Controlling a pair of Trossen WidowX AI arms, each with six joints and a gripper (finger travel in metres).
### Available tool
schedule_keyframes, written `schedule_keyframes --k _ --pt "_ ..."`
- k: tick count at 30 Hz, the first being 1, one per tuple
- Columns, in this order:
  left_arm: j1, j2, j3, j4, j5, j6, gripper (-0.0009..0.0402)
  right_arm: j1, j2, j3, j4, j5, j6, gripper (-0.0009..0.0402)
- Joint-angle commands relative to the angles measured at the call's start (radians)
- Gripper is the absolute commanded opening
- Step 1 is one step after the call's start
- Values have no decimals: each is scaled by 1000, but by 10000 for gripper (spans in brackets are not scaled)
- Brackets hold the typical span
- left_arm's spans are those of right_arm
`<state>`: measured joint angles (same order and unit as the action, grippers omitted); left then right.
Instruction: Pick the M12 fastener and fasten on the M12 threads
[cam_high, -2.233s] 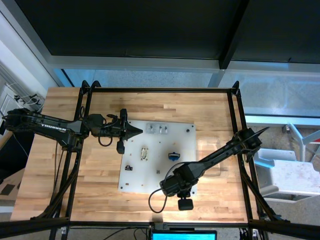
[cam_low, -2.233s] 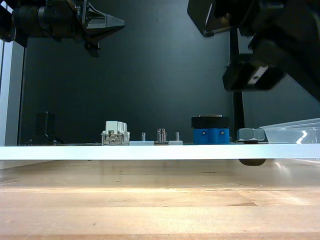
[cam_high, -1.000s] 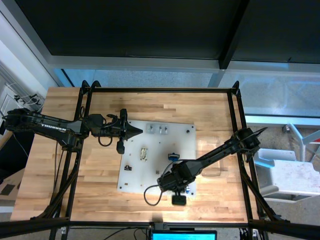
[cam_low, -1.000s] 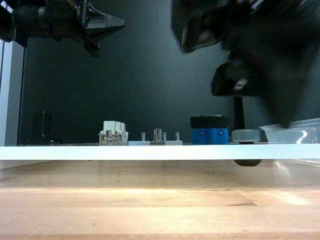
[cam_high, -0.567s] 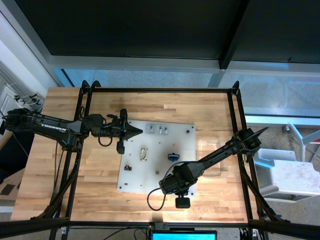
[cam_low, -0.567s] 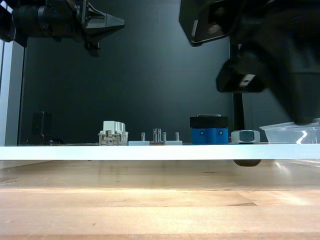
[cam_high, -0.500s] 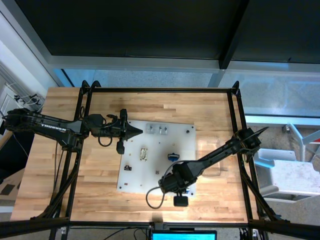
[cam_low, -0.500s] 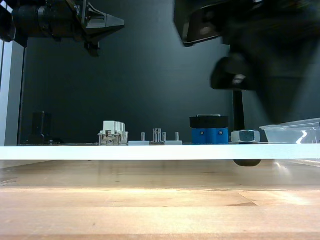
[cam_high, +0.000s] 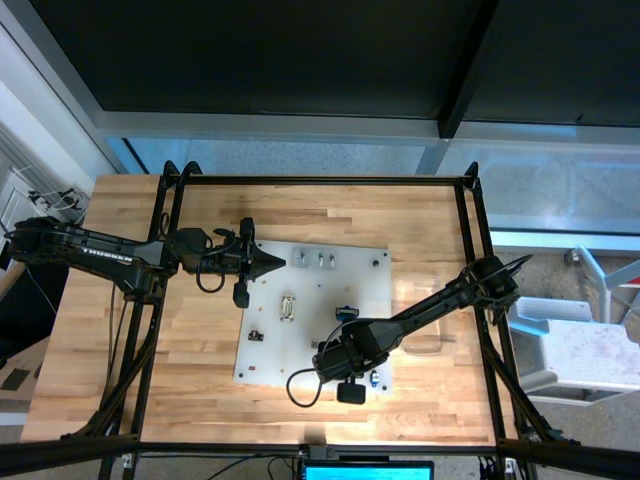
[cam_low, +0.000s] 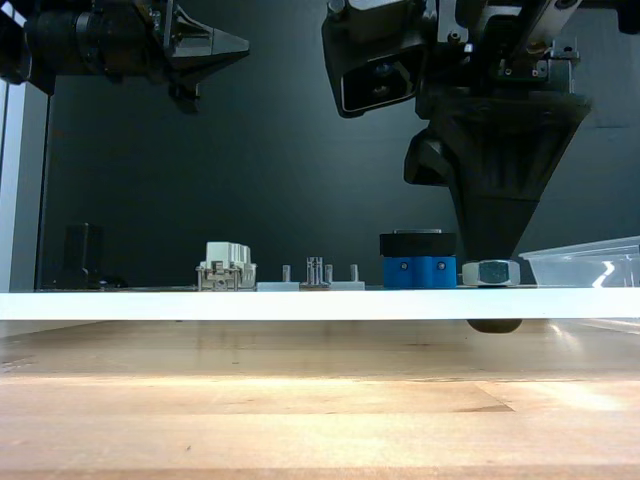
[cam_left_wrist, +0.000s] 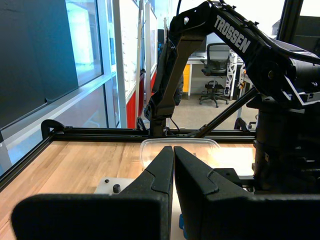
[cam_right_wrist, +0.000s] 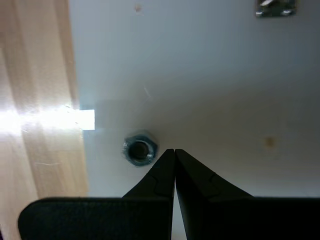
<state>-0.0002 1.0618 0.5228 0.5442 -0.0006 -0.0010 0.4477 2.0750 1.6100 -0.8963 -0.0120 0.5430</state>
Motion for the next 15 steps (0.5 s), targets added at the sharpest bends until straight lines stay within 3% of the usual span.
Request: schedule_keyframes --k 1,4,5,6,9,10,15 --pt "0 0 0 0 0 0 0 1 9 -1 4 -5 -1 0" --pt "0 0 0 0 0 0 0 2 8 -1 9 -18 -1 0" --pt "0 0 0 0 0 0 0 2 8 -1 12 -41 -2 0" --pt "0 0 0 0 0 0 0 2 8 0 18 -79 -11 0" --pt "0 0 0 0 0 0 0 2 6 1 35 -258 -72 0" --pt "0 0 0 0 0 0 0 2 6 1 34 -289 -85 0" --pt "0 0 0 0 0 0 0 2 6 1 24 -295 -97 0"
